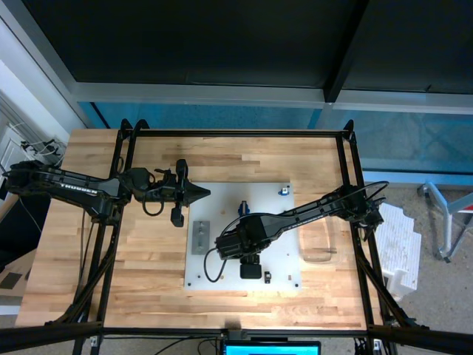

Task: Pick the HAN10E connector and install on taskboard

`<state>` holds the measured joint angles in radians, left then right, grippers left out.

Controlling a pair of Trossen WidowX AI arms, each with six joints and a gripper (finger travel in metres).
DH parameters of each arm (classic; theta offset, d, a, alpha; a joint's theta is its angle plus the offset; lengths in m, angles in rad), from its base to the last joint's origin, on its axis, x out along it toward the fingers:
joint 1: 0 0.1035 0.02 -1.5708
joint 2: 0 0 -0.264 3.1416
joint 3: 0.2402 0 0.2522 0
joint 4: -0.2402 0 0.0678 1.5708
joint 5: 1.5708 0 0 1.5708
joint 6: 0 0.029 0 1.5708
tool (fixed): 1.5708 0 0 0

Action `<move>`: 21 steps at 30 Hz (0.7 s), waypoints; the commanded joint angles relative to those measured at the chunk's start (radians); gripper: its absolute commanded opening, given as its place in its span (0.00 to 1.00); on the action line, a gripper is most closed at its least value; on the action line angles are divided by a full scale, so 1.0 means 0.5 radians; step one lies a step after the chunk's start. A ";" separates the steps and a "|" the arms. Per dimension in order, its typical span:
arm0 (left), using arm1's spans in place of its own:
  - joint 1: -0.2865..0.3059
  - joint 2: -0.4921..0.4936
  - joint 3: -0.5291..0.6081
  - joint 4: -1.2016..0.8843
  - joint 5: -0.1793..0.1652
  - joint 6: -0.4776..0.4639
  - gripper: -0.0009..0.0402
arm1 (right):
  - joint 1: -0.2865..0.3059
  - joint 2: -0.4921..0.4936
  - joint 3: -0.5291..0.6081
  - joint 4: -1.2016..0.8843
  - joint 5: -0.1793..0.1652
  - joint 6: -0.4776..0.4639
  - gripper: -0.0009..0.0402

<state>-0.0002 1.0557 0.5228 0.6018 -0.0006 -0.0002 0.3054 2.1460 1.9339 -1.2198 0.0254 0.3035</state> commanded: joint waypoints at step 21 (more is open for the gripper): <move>0.000 0.000 0.000 0.001 0.001 0.001 0.02 | -0.025 0.044 0.031 0.042 0.002 -0.057 0.09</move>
<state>-0.0002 1.0557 0.5224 0.6018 -0.0002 -0.0002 0.2924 2.1685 1.9495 -1.1988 0.0261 0.2745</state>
